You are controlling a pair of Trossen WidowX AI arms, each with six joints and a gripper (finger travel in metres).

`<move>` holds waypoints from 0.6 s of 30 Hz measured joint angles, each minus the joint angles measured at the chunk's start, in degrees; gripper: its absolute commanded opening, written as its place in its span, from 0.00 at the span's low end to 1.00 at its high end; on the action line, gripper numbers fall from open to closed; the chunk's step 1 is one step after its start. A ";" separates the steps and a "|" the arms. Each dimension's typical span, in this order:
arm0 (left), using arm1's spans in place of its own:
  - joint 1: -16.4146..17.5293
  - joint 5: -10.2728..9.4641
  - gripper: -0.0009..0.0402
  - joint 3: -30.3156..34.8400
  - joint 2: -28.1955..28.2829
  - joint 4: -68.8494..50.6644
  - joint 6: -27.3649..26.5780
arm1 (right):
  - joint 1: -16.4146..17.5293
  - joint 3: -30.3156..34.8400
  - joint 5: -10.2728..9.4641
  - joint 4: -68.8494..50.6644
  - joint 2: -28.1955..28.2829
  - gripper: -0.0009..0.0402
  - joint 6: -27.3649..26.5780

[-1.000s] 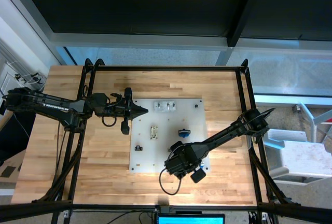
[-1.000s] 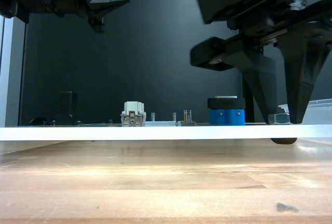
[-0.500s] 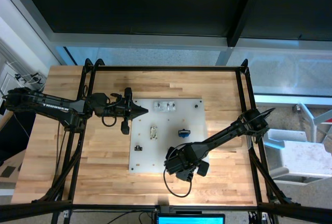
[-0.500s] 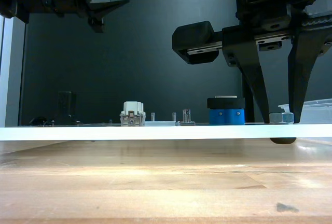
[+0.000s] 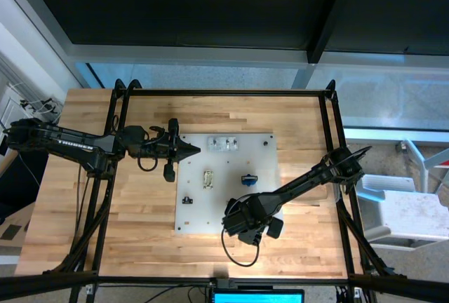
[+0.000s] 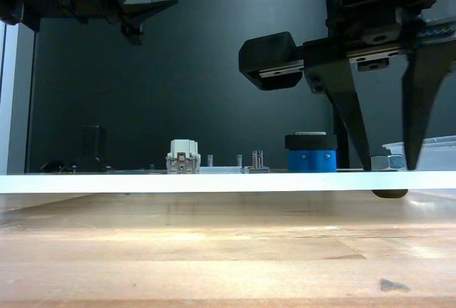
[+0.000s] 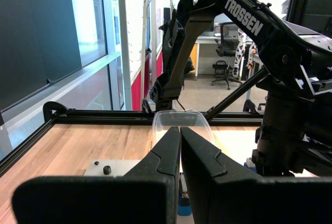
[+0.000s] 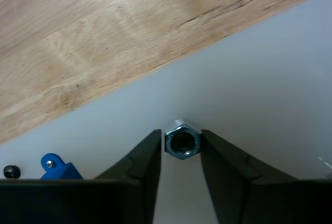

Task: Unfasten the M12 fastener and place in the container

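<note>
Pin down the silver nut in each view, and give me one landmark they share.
High view: not visible, covered by the right end effector at the white board's near right.
Low view: nut between that open end effector's fingers, right of the blue block.
Left wrist view: not visible past the shut left end effector, raised over the board's far left.
Right wrist view: nut between the fingertips.
Shared landmark: the white board.

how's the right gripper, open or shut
Open: right gripper fingers flank the nut, near right of the board. Left gripper, shut, hangs by its far left.
</note>
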 measured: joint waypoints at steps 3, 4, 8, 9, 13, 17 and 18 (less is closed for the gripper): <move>0.00 0.02 0.02 0.00 -0.02 0.02 0.00 | 0.11 0.00 0.04 -0.42 -0.24 0.45 0.26; 0.00 0.02 0.02 -0.02 0.00 0.00 0.00 | 0.11 0.00 0.04 -0.55 -0.37 0.47 0.94; 0.00 0.00 0.02 0.00 -0.02 0.00 -0.02 | 0.17 0.57 0.04 -1.66 -1.18 0.53 5.51; 0.00 0.02 0.02 0.00 0.00 0.00 0.00 | 0.17 0.72 0.04 -1.95 -1.33 0.53 7.43; 0.00 0.00 0.02 0.00 0.00 0.02 0.00 | 0.22 1.03 -0.44 -2.73 -2.47 0.53 19.98; 0.00 0.00 0.02 0.00 0.00 0.02 0.00 | 0.17 0.57 -0.52 -1.84 -4.22 0.47 39.30; 0.00 0.00 0.02 0.00 -0.02 0.02 -0.02 | 0.15 0.13 -0.50 -1.40 -4.72 0.45 42.80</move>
